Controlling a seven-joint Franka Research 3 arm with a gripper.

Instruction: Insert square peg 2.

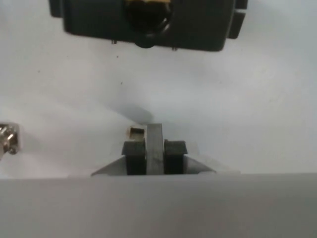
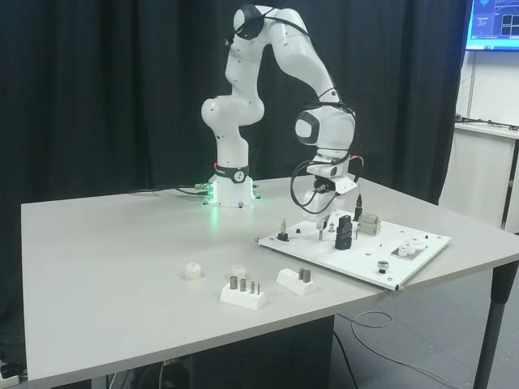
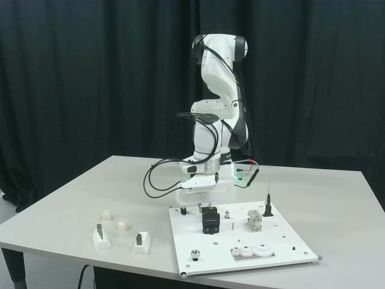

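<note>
One white arm with one hand. One grey surface. One white board carrying one black block. Off the board: two white peg holders, two small white blocks. Grey pegs: three in the nearer holder, two in the other. One peg in the hand.

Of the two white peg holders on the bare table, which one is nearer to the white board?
The holder with two pegs; the three-peg holder sits farther from the white board.
</note>
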